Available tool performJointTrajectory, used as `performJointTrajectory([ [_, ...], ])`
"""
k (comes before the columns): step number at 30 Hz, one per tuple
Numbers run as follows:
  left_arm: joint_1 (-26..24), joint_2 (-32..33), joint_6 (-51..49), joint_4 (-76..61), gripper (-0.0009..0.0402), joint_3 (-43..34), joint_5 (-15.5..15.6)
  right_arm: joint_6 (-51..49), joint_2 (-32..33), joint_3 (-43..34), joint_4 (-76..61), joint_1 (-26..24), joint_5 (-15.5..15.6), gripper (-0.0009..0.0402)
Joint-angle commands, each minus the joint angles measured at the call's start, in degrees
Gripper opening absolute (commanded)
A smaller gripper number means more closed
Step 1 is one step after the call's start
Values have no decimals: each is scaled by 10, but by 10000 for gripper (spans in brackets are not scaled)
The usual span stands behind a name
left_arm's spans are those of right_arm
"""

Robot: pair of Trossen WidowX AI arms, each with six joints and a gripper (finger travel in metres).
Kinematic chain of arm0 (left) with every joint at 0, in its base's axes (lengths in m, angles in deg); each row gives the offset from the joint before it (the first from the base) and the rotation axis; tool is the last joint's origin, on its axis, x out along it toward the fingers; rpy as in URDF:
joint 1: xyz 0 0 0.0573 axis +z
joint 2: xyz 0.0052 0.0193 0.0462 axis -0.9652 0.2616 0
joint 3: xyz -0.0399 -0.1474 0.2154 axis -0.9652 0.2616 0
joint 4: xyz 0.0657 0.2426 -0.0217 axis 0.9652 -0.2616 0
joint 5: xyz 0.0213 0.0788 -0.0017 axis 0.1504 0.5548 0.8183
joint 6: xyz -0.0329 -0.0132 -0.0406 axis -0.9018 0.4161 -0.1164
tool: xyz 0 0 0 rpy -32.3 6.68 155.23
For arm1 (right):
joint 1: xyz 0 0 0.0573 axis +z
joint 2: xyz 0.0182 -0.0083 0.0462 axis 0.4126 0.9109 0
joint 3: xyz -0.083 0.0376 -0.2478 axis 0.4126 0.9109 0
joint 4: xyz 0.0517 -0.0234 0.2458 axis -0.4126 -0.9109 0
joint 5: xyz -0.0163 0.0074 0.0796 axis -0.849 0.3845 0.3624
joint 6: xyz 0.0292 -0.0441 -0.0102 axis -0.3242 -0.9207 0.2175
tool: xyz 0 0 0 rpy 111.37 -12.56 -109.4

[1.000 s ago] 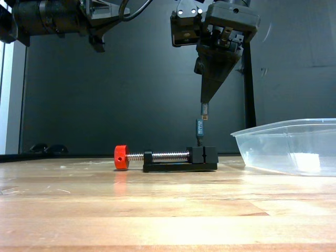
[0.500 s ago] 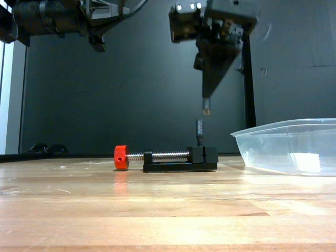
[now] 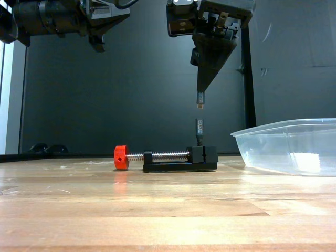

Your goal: Pick the usb-c connector and install on the hub

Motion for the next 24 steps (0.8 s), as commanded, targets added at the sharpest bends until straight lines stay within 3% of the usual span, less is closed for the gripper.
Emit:
performJointTrajectory([
  [1, 0, 0, 0, 0, 0, 0, 0, -9, 8, -1, 3, 0, 0, 0],
  [24, 0, 0, 0, 0, 0, 0, 0, -20, 18, 3, 8, 0, 0, 0],
])
